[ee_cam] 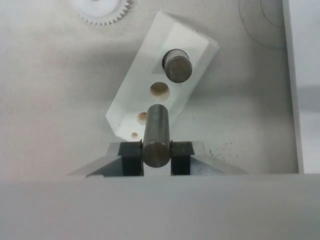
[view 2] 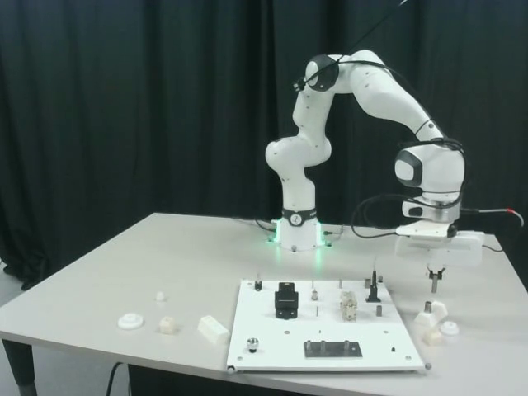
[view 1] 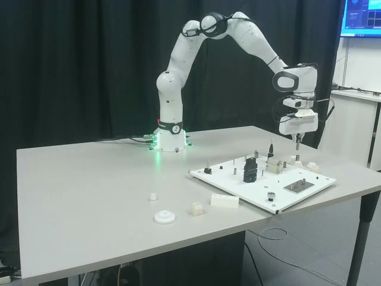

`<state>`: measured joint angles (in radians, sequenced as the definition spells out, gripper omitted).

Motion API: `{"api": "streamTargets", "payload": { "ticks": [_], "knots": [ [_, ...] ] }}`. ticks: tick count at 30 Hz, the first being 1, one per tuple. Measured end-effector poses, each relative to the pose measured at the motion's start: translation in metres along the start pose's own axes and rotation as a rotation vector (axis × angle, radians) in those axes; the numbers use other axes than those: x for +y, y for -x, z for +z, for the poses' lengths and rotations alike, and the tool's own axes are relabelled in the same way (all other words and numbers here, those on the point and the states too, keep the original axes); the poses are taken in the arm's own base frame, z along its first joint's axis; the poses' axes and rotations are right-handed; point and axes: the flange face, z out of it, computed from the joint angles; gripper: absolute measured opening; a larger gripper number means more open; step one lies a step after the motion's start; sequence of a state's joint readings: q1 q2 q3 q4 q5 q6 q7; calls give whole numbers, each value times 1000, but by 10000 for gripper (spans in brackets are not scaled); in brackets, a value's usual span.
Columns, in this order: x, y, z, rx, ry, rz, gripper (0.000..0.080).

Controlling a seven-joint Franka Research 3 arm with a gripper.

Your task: Insert round peg 3.

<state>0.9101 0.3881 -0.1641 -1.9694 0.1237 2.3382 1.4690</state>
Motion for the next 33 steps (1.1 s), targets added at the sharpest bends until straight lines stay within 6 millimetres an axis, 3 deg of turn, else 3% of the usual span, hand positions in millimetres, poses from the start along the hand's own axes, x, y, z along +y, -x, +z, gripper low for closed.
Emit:
{"api": "streamTargets", "payload": {
  "ticks": [23,33],
  "knots": [
    [0,-10,-15,19,-13,0,113],
    [-1,-24,-22,54,-24,-35,113]
  ]
}}
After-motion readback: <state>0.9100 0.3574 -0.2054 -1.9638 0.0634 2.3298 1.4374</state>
